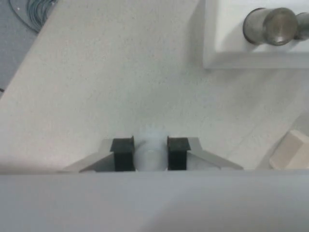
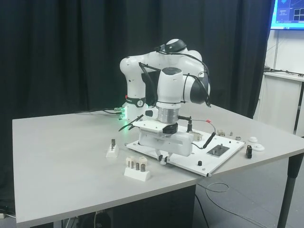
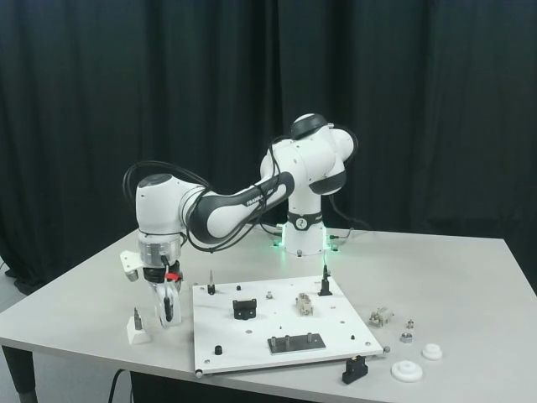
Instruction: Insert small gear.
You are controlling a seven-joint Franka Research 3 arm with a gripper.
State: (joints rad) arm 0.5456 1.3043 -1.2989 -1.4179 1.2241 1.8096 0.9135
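Gripper: my gripper [image 1: 150,153] is clamped on the small gear [image 1: 149,151], a white piece pinched between my two black fingertips [image 1: 122,151].
Small gear: held off the grey table [image 2: 61,147], just above its surface, beside the white board [image 3: 277,327].
Peg block: a white block [image 1: 251,34] with grey metal pegs [image 1: 269,25] lies at about 1 o'clock from my fingertips in the wrist view; in the first room view it stands near the table's front edge [image 2: 137,170].
Single-peg stand: a small white stand [image 2: 112,149] sits at 9 o'clock of the peg block.
Other gears: two white gears [image 3: 418,361] lie well apart, past the board's far corner.
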